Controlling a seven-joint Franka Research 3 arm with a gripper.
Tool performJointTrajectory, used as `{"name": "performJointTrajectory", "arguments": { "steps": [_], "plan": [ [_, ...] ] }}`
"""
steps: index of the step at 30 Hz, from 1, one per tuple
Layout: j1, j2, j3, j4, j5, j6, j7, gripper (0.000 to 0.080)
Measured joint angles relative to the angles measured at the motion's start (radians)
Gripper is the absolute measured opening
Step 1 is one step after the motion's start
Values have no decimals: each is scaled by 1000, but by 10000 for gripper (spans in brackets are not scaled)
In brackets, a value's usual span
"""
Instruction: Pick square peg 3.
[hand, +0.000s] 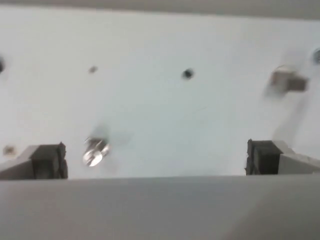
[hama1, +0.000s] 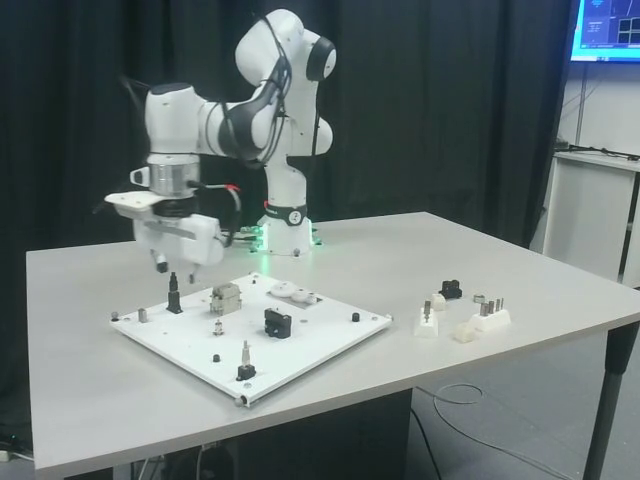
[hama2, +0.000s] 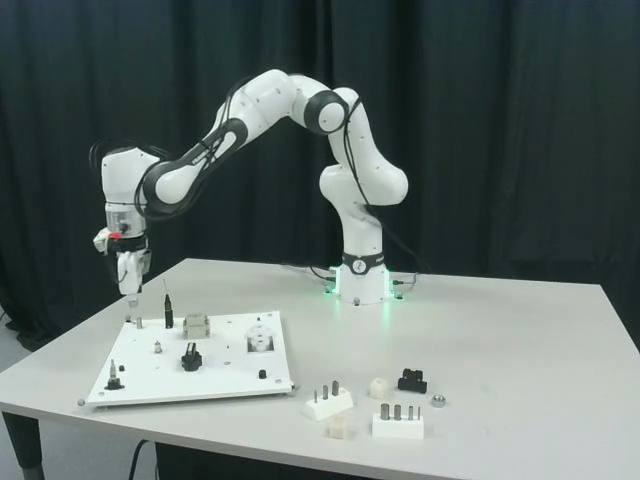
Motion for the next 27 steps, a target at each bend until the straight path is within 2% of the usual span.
{"name": "performJointTrajectory", "arguments": {
  "steps": [11,27],
  "plan": [
    [108,-11,1,0,11,-50,11,800],
    [291,-12,1,-15,11,-70,143,800]
  ]
}}
